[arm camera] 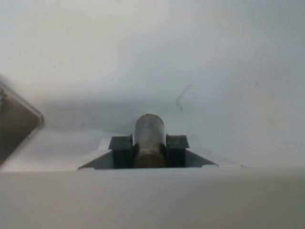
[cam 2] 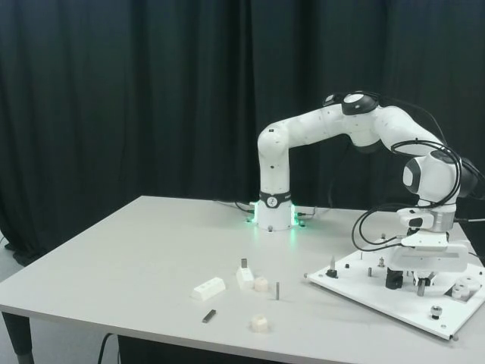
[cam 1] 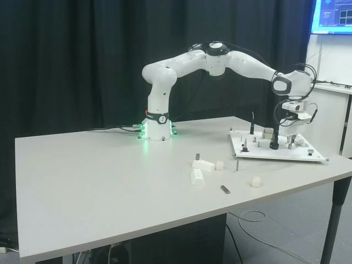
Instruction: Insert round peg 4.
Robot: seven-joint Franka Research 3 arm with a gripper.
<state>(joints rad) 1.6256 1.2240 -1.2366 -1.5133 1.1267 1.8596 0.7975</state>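
I see the gripper (arm camera: 149, 149) clenched on the round peg (arm camera: 149, 136) — held between both black fingers (arm camera: 121, 150), just above the white board (cam 2: 379, 292) — well apart from the loose blocks (cam 2: 209, 288).

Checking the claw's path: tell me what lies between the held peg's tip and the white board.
Nothing shows there. In the wrist view the peg, clamped in the claw, points at bare white board. The second room view shows the claw just above the board.
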